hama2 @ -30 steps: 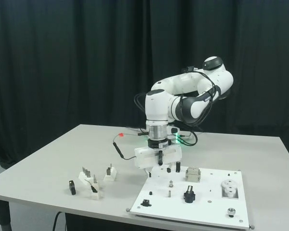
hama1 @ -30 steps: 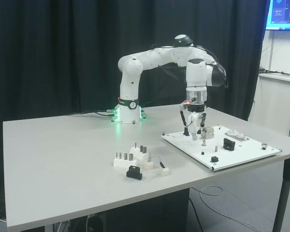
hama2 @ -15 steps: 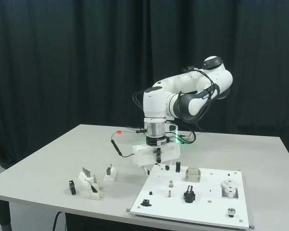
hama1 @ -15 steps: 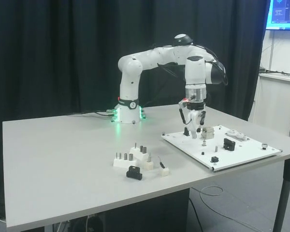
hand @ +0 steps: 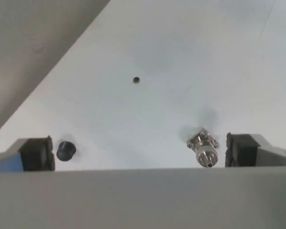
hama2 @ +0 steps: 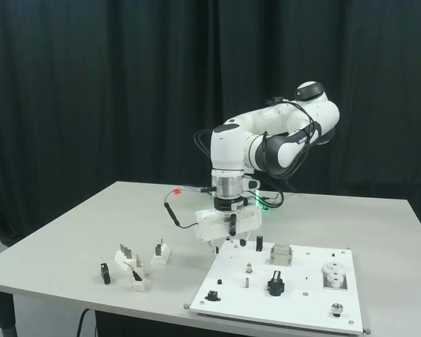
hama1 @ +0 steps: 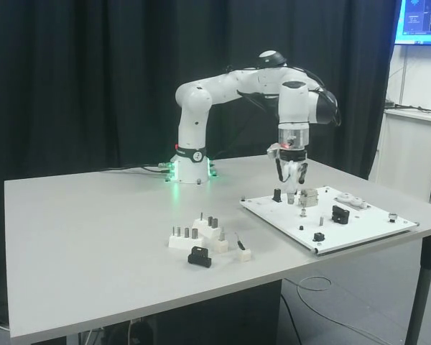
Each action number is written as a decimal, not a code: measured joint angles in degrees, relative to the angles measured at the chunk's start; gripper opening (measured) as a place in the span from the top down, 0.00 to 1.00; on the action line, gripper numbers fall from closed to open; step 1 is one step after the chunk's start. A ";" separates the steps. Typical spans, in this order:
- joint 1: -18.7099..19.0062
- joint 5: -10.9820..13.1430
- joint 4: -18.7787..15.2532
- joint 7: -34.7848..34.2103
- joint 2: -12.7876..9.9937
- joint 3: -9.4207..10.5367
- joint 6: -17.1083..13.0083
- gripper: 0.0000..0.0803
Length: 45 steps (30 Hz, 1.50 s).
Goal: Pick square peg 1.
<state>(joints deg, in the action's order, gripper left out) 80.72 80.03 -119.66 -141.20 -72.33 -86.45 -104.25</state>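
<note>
Over the near-left part of the board (hama1: 359, 228), the gripper (hama1: 292, 175) hangs with the fingers pointing down. In the wrist view its two fingers (hand: 36, 153) are spread wide and nothing is between them. Under them lies only the white board, with a metal connector (hand: 202, 148) close to one finger, a black knob (hand: 66, 150) close to the other, and a little hole (hand: 136, 79) further away.

The board lies flat on the grey table (hama1: 79, 230) and carries some small black and metal parts. Behind the table a black curtain (hama1: 79, 79) closes the room. The arm's base (hama1: 190, 162) glows green. In the first room view a screen (hama1: 420, 21) is at 2 o'clock from the gripper.

Compared with one second ago, the gripper stands a little higher above the board and the wrist is more upright. The things on the table did not move.

The pegs (hama1: 213, 222) stand upright in white holders (hama1: 194, 237) on the bare table, well apart from the board. From the gripper they are at 8 o'clock in the first room view and at 9 o'clock in the second room view. They look like short grey and dark pins. Square peg 1 should be among them, but they are too small to tell which one it is. A black block (hama1: 200, 256) lies just beside the holders, at their 6 o'clock.
</note>
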 joint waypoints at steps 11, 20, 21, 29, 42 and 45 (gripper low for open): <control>0.04 -4.14 2.46 5.20 0.00 -0.15 0.13 0.00; 0.05 -8.65 4.49 13.31 0.24 -0.27 1.01 0.00; 0.05 -9.19 4.71 14.26 0.30 -0.30 1.18 0.00; 0.13 -13.28 6.13 26.16 1.35 -0.34 2.60 0.00; 0.72 -17.62 7.07 47.68 1.72 -0.29 3.22 0.00; 0.84 -17.99 7.13 51.06 1.72 -0.25 3.23 0.00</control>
<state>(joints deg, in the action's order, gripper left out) 81.55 62.04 -112.53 -90.14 -70.60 -86.70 -101.03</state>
